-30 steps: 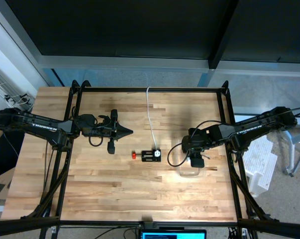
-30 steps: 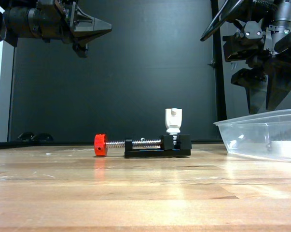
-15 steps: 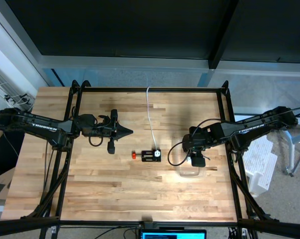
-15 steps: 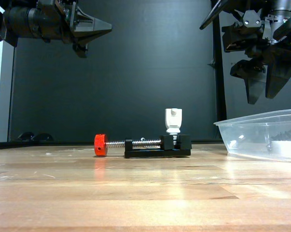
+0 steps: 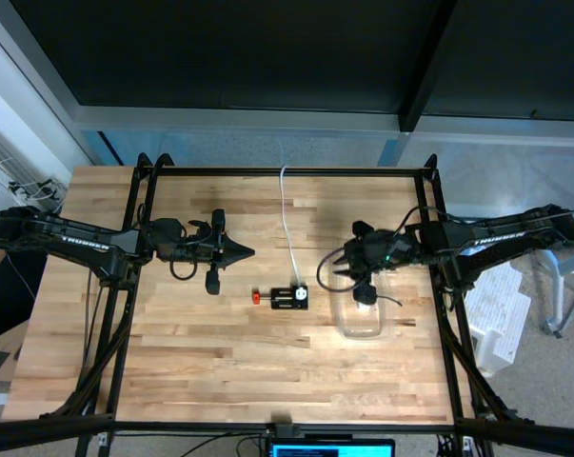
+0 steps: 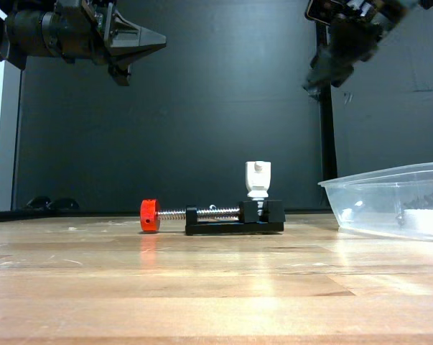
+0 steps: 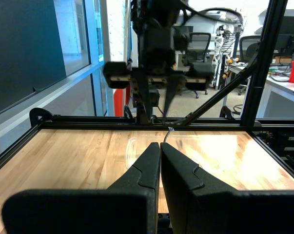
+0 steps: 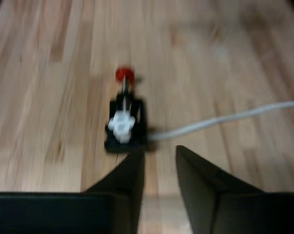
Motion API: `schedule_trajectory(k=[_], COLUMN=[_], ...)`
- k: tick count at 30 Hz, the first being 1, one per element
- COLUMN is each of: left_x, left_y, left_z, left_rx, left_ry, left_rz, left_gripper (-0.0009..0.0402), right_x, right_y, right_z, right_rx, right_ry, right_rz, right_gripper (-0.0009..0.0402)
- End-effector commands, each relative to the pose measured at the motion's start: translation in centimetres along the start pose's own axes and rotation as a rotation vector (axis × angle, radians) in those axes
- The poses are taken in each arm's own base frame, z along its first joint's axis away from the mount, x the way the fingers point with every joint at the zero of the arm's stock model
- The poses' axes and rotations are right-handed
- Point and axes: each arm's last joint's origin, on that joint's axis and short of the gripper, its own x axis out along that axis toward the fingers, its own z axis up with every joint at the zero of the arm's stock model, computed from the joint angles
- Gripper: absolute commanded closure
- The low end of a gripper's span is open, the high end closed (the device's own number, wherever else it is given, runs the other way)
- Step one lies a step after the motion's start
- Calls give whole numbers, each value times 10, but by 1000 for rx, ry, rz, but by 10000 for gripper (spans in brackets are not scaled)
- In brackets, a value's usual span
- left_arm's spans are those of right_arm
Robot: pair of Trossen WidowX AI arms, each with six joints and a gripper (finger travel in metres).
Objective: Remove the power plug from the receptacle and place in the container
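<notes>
1. Power plug (image 5: 378, 301): a tiny black body with a thin black wire tail. It appears to lie inside the container, where the low view shows it as a small dark shape (image 6: 402, 209) behind the clear wall. The tail runs toward the right-hand wall, and I cannot tell whether it crosses the rim.
2. Container (image 5: 363, 335): a clear plastic tray, oblong with rounded corners, with thin glossy walls (image 6: 367, 201). It sits on the table just right of the receptacle, apart from it.
3. Receptacle (image 5: 302, 293): a small white moulded socket standing upright (image 6: 258, 176). Nothing black is seated in it, so the task looks all but complete.
4. Vise (image 6: 234, 219): a low black metal clamp gripping the receptacle's base. It has a bare steel screw and a red-orange knob (image 6: 149, 215) at its left end.
5. Cable (image 5: 288, 219): white, round and smooth, running from the receptacle to the table's far edge.
6. Right gripper (image 5: 337, 276): it hovers high, between the receptacle and the container's far-left corner. Its matt black fingers (image 8: 125, 187) are a narrow gap apart and hold nothing.
7. Left gripper (image 5: 249, 252): parked in the air well left of the vise, with its fingertips pressed together (image 7: 160, 146).
8. Table (image 5: 172, 362): pale wood strips with a smooth finish.
9. Hazards, as I judge them:
   - A tail lying over the rim could let the light plug slide or be dragged out.
   - A low pass by the right arm could nudge the light tray across the smooth wood.
   - A low pass could also snag the cable and shift the vise.
</notes>
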Motion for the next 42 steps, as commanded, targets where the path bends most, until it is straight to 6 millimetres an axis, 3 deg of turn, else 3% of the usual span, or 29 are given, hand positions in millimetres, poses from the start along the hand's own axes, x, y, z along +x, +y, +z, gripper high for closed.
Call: schedule_trajectory(k=[1,14,22,33,42], left_x=[0,0,0,0,0], left_y=[0,0,0,0,0], left_z=[0,0,0,0,0], left_rx=[0,0,0,0,0], left_ry=[0,0,0,0,0], left_rz=[0,0,0,0,0], left_gripper=[393,393,393,393,393], right_x=[-3,-5,4,10,13], right_y=[-2,-13,-14,-17,-17], right_z=[4,20,10,-7,-11], right_rx=[-17,-14,-7,14,16], right_ry=[-93,-438,-633,-739,-702], right_rz=[21,75,78,77,77], right_gripper=[387,393,393,393,393])
